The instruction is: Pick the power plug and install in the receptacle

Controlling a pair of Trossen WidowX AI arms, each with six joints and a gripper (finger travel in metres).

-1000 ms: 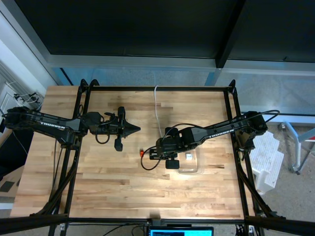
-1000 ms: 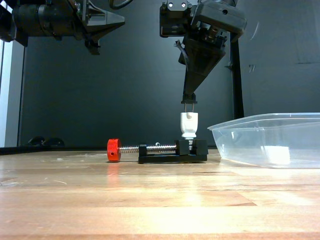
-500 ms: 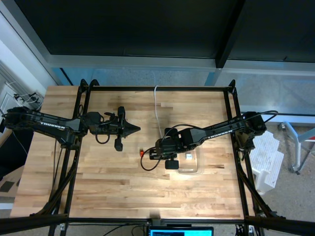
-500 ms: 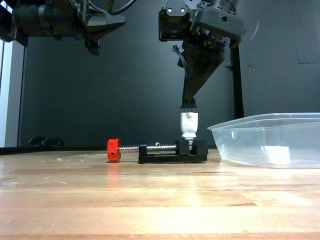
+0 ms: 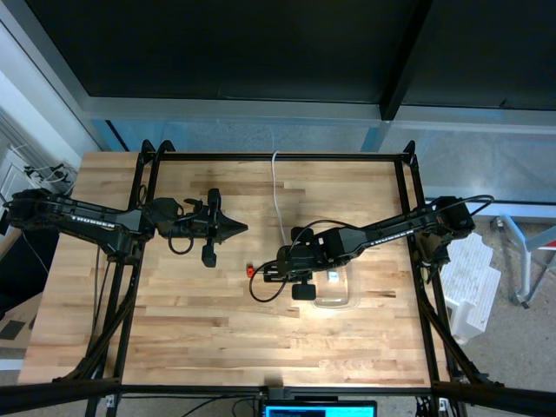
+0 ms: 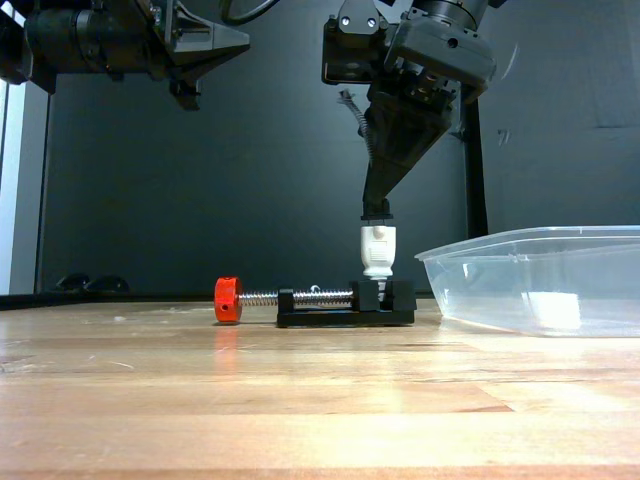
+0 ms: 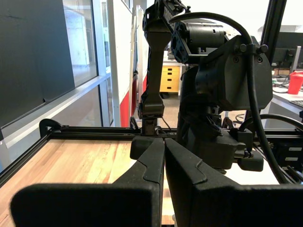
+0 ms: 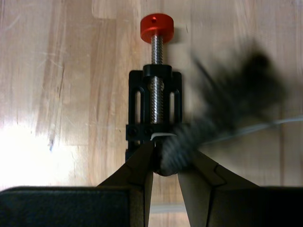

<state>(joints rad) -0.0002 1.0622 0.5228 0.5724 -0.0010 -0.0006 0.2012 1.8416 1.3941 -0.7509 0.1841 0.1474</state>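
Observation:
The black power plug [image 6: 377,211] is pinched in my right gripper [image 6: 377,208], which is shut on it and points straight down. The plug's underside rests on top of the white receptacle [image 6: 378,250], and no prongs show between them. The receptacle stands upright in a black vise [image 6: 345,305] with a red knob [image 6: 228,300]. In the right wrist view the plug [image 8: 164,160] and its ribbed cable sit between the fingers, above the vise [image 8: 155,111]; the receptacle is mostly hidden there. My left gripper [image 5: 234,228] hovers shut, high over the left half of the table, holding nothing.
A clear plastic tray [image 6: 540,280] stands just right of the vise, with a small white-grey block [image 6: 553,308] inside. The receptacle's thin white cable [image 5: 278,195] runs to the table's far edge. A black frame borders the table.
My right gripper has come down with the plug: a second ago its prongs showed above the receptacle, now the plug body sits against the top. The left arm has not moved.

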